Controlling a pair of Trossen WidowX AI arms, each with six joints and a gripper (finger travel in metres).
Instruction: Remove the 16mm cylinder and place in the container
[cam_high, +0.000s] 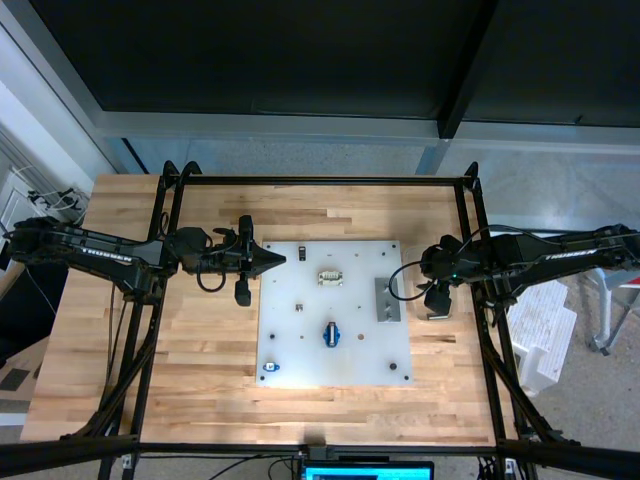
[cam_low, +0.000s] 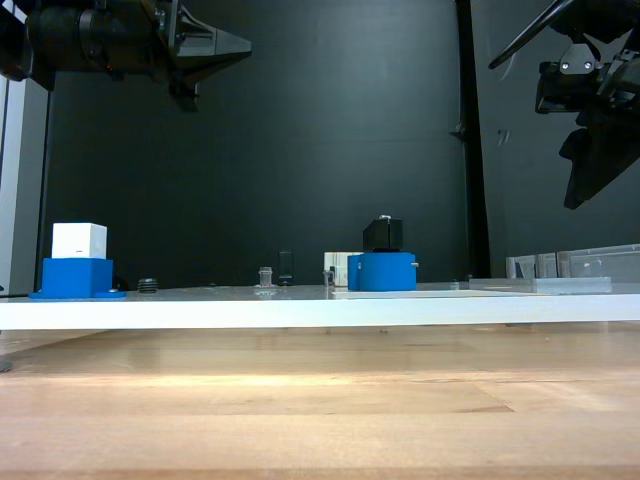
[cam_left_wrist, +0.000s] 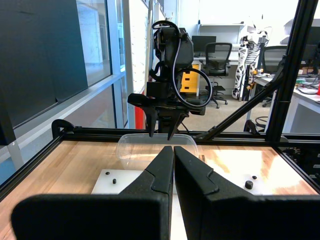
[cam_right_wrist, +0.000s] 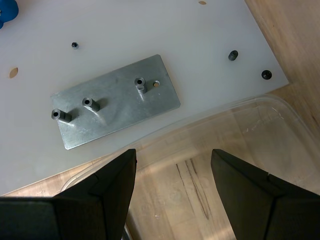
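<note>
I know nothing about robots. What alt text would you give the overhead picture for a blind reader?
Seen from above, two robot grippers reach in over a white board on a wooden table. The left gripper, shut, hangs by the board's left edge; the right gripper, open, hovers over a clear plastic tub just right of the board.

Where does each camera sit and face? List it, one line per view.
High: above the near edge, looking down on the white board; left hand at its left edge, right hand over the container.
Low: table height, near edge, looking level; both hands hang high.
Left wrist: along shut fingers, across the board to the right hand.
Right wrist: down between open fingers onto container and metal block.
Shared: both wrist views show the container.
</note>
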